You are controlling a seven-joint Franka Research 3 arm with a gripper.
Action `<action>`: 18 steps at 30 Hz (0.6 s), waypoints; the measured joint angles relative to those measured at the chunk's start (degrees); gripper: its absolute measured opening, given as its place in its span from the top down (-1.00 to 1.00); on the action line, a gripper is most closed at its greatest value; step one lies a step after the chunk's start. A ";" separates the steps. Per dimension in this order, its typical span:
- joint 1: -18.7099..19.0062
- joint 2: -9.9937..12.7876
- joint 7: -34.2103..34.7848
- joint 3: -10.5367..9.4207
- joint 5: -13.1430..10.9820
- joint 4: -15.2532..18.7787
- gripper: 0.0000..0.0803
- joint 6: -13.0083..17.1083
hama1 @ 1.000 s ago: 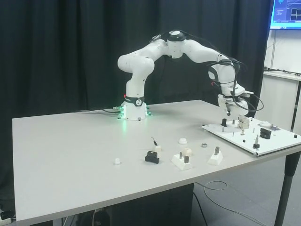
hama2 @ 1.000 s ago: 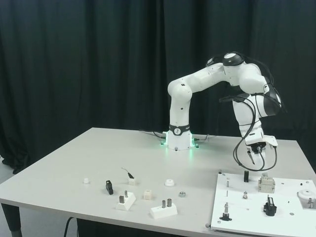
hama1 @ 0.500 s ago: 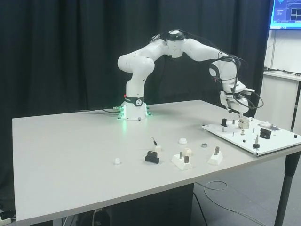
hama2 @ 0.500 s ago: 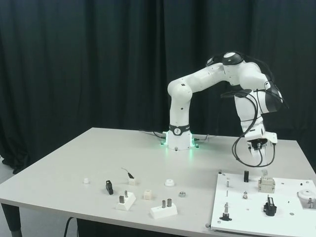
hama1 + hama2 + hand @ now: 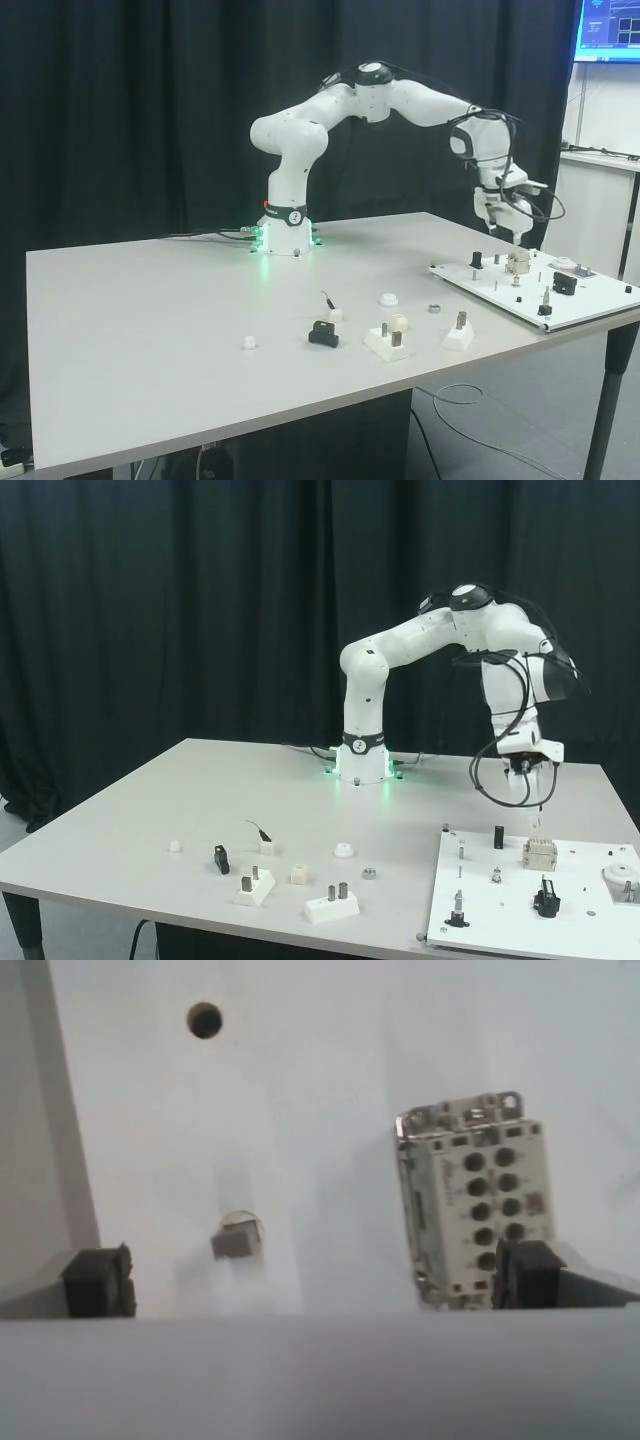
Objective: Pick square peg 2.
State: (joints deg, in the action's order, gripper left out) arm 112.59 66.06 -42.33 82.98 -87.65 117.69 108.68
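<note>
Wrist view: the gripper (image 5: 312, 1278) looks straight down on the white board (image 5: 300, 1110). Its two black fingers (image 5: 95, 1280) are spread wide with nothing between them, which suits an approach and not yet a grasp. A small grey square-headed peg (image 5: 237, 1240) stands upright in the board between the fingertips, nearer one of them. I judge it to be square peg 2. The multi-pin connector block (image 5: 475, 1200) sits beside the other fingertip, partly behind it, so the fingers will probably need centring over the peg before descending. A round hole (image 5: 205, 1020) lies farther off on the board.

First room view: at the right of the frame the arm (image 5: 400, 100) reaches out so the gripper (image 5: 510, 228) hangs above the board (image 5: 590, 300), well clear of the fixtures standing on it. Loose parts lie on the grey tabletop (image 5: 150, 300) at lower centre, away from the work.

Second room view: the gripper (image 5: 528, 792) points down at centre right, above the connector block (image 5: 540, 853) on the board (image 5: 500, 910). The peg is too small here to pick out with certainty.
</note>
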 joint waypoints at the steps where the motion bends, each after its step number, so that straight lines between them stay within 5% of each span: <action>1: -0.17 0.00 0.10 0.06 0.28 -0.21 -0.99 0.00; 18: -4.42 0.46 3.08 0.20 2.07 -4.10 -0.99 -0.03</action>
State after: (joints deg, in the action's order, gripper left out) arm 108.17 66.52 -39.24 83.18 -85.58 113.59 108.65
